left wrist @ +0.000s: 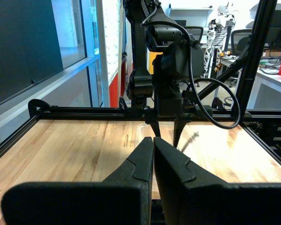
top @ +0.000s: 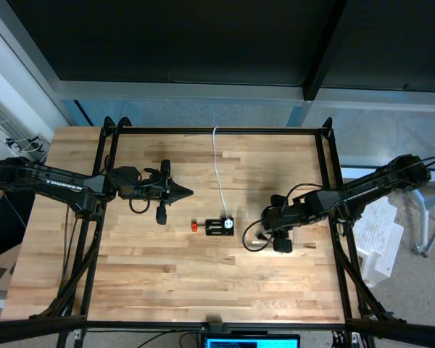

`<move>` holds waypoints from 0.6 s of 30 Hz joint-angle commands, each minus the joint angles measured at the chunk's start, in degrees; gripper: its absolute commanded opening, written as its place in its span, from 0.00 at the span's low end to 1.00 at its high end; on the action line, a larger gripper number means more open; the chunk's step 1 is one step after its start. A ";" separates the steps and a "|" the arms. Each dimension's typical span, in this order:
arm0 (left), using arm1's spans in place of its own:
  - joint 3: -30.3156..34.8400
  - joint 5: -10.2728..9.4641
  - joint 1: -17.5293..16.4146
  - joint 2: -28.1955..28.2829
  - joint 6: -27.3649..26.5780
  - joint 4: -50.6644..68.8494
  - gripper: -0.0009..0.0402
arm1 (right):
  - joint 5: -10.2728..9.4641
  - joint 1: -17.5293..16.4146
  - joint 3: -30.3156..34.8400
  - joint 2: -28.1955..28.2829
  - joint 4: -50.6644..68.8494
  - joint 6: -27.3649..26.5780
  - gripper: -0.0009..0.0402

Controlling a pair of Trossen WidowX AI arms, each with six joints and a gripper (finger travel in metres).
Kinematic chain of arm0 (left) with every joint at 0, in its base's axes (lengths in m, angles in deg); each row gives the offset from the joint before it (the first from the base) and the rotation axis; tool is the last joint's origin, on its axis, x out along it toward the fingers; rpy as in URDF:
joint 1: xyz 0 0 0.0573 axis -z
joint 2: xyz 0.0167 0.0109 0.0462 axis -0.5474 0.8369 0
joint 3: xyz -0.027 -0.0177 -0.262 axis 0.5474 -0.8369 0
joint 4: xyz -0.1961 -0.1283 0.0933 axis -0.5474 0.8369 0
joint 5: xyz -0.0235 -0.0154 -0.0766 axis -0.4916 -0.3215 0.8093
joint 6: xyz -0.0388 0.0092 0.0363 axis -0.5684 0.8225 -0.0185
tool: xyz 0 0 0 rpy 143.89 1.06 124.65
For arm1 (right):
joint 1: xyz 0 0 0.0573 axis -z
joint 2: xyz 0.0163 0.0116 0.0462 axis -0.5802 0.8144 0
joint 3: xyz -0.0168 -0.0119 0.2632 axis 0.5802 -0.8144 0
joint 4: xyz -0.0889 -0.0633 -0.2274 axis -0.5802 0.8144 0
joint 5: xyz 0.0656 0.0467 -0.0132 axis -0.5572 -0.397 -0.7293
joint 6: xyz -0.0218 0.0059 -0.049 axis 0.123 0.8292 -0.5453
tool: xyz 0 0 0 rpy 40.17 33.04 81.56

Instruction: Remove the power plug from the receptacle and place in the container

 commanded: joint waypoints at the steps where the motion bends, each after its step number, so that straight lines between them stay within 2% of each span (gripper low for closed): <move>1: 0.00 0.00 -0.02 0.02 0.00 0.00 0.02 | -0.02 -0.07 0.02 -1.29 2.25 0.11 0.34; 18: 0.00 0.00 0.00 0.02 0.00 0.00 0.02 | 0.00 0.07 1.55 -2.64 3.89 1.42 0.34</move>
